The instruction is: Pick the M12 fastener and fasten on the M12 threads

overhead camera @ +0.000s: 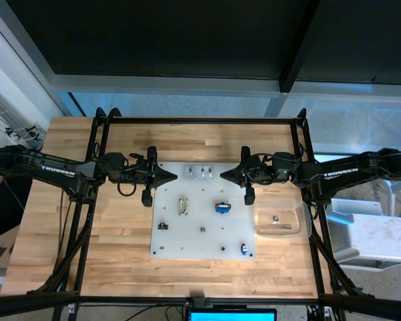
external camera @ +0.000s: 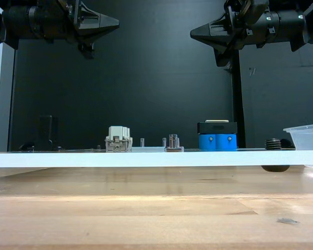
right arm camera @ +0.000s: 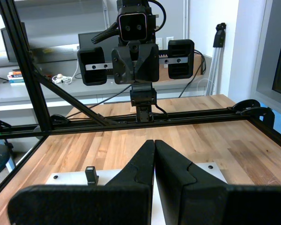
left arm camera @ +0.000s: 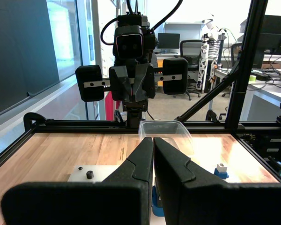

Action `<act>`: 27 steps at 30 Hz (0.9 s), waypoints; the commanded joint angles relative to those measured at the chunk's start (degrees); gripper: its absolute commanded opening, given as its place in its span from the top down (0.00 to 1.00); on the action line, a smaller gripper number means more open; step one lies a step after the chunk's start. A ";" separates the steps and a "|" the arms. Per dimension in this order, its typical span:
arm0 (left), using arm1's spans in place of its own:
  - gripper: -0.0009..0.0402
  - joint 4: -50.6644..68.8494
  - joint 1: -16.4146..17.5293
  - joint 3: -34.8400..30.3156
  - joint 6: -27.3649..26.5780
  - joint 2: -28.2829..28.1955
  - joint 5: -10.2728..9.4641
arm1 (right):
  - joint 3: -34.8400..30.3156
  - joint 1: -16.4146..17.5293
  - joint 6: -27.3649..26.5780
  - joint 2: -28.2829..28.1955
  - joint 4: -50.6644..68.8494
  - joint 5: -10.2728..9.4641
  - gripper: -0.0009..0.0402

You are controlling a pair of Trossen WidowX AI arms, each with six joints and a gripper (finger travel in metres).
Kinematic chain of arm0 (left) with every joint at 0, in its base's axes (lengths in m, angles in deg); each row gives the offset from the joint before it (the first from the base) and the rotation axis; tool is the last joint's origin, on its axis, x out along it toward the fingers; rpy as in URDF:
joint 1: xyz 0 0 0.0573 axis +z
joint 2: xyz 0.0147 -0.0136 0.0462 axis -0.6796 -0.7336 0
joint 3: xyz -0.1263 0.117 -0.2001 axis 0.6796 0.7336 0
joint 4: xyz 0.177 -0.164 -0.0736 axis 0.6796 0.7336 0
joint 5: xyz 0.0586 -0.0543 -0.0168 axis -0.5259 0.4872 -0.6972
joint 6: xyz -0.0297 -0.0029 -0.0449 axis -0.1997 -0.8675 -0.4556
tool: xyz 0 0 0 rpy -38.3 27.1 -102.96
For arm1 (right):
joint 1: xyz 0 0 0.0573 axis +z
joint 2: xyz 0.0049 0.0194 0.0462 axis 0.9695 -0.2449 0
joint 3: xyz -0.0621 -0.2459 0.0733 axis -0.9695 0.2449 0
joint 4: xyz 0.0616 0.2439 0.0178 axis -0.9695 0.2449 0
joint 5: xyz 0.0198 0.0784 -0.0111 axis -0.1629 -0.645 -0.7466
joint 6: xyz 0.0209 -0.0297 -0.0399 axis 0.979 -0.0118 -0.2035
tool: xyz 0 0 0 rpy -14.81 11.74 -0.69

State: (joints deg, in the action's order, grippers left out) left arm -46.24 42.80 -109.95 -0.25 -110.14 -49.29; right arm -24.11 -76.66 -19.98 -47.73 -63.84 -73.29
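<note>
Worktop (external camera: 146, 219): pale wooden planks with a visible grain, across the bottom of the low view, closest to the lens.
M12 nut (overhead camera: 275, 218): tiny, roundish, silvery metal. It lies loose on the floor of the clear tray, right of centre in the high view.
Clear tray (overhead camera: 306, 227): thin transparent plastic with rounded corners, on the wood just beside the board's right edge.
Stud (external camera: 273, 143): short, black and ribbed, at the lower right of the low view. Its ribs are bare and nothing sits on it.
Progress: by my reckoning nothing is done yet. I have to pick the nut out of the tray, carry it over, seat it on the stud and turn it down.
White board (overhead camera: 187, 234): flat and matte, carrying a blue fitting (overhead camera: 222, 207) and small fixtures.
Left end effector (overhead camera: 174, 176): my fingers are pressed together and empty. It hovers high over the board's far left edge.
Right end effector (overhead camera: 224, 175): tips together, holding nothing. It hangs above the board's far side facing the left one, well apart from the nut.
</note>
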 commanded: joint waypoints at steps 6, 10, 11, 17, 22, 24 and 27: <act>0.98 -0.02 0.02 -0.02 0.00 -0.02 0.00 | -0.02 0.00 0.02 0.00 -0.04 0.02 0.98; 0.98 -0.02 0.02 -0.02 0.00 -0.02 0.00 | -0.02 0.00 0.07 0.00 -0.04 0.00 0.98; 0.98 -0.02 0.00 -0.02 0.00 -0.02 0.00 | -0.02 -0.02 0.02 0.00 -0.04 0.00 0.98; 0.98 -0.02 0.02 -0.02 0.00 -0.02 0.00 | -2.71 0.17 -2.91 0.55 6.78 -0.46 0.98; 0.98 -0.02 0.00 -0.02 0.00 -0.02 0.00 | -9.68 1.49 -10.14 0.74 25.44 -0.48 0.98; 0.98 -0.02 0.02 -0.02 0.00 -0.02 0.00 | -12.28 2.38 -12.81 0.74 31.78 -0.48 0.98; 0.98 -0.02 0.00 -0.02 0.00 -0.02 0.00 | -15.96 4.04 -17.03 0.74 40.63 -0.50 0.98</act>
State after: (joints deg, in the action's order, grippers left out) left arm -46.26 42.80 -109.97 -0.27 -110.14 -49.29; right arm -38.56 -73.32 -35.10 -46.98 -26.97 -73.79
